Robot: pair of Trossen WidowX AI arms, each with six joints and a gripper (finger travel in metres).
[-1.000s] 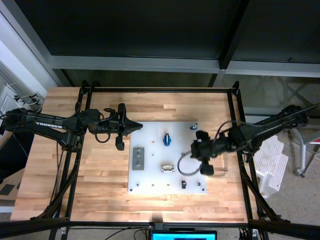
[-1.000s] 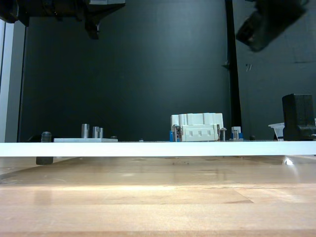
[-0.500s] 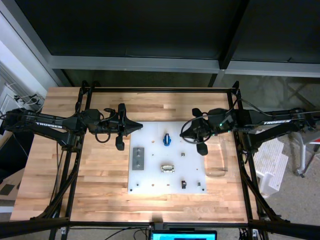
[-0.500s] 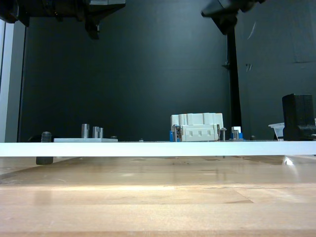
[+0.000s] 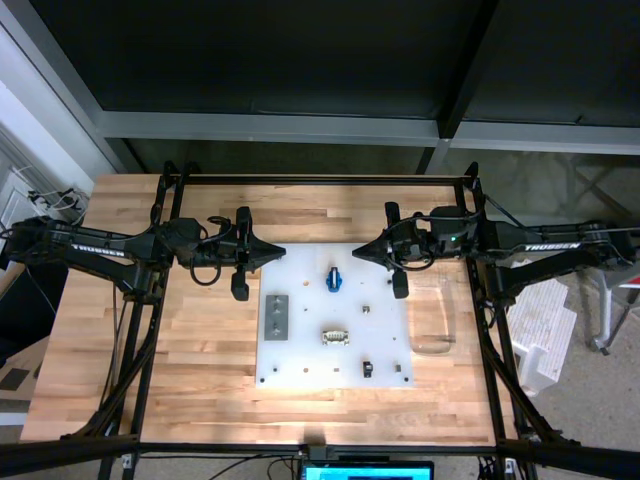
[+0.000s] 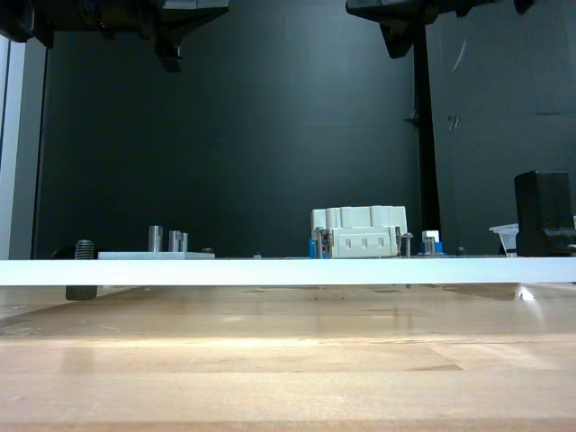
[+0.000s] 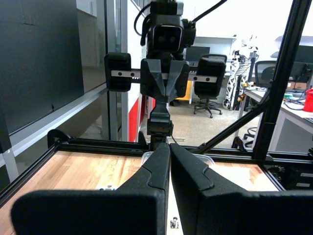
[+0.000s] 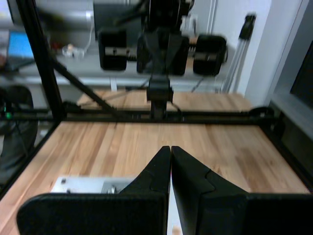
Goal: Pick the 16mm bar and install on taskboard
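Left end effector [image 5: 268,254] closed, empty, above taskboard [image 5: 300,372] 11 o'clock corner. Right end effector [image 5: 360,252] closed, empty, above 1 o'clock edge. 16mm bar: can't tell. Pegs [image 6: 155,238] upright in grey block [image 5: 275,318], 9 o'clock.

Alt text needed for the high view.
Both arms reach in from either side of the table, left gripper and right gripper shut and empty, tips facing above the far edge of the white task board. The 16mm bar cannot be made out among the board's small parts.

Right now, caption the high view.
Black left gripper and black right gripper, both shut, face each other over white taskboard; 16mm bar unidentifiable.
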